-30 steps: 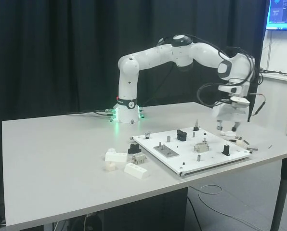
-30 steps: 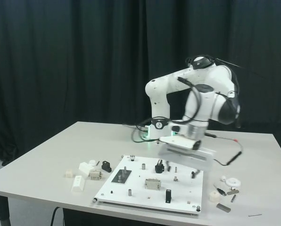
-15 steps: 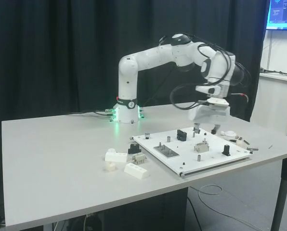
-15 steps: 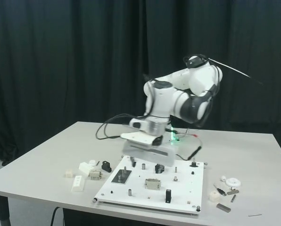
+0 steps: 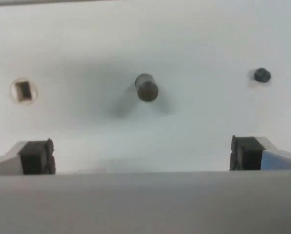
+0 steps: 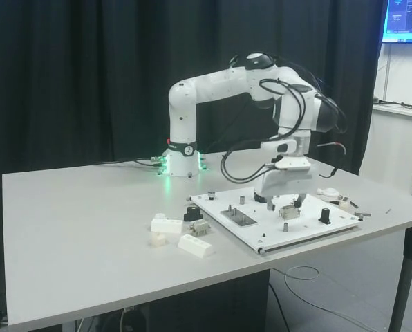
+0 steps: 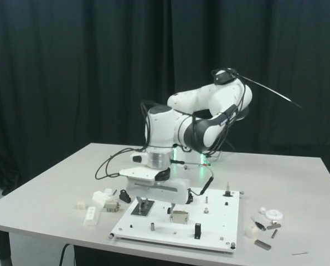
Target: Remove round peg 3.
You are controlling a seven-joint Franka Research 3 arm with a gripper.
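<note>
A short grey round peg [image 5: 146, 88] stands upright in the white board [image 5: 87, 48], seen in the wrist view from above. My gripper [image 5: 140, 155] is open, its black fingertips [image 5: 35, 157] wide apart on either side, and the peg lies just beyond the line between them, untouched. From the room, the gripper [image 6: 283, 203] hangs low over the middle of the board [image 6: 258, 234], nothing in it. In the second room view the gripper [image 7: 156, 206] sits between a grey plate with a post [image 7: 143, 208] and a grey connector [image 7: 180, 216].
The board [image 7: 220, 227] also carries a black clip [image 6: 324, 216], other small pegs [image 7: 152, 225] and a tall pin [image 7: 227, 188]. Loose white parts [image 6: 182, 235] lie beside its left end, small parts [image 7: 264, 221] off its right end. A square hole [image 5: 23, 89] and black screw [image 5: 262, 75] flank the peg.
The arm has swung from beyond the board's right end to over its middle and come down lower. The gripper stays open with nothing in it.
</note>
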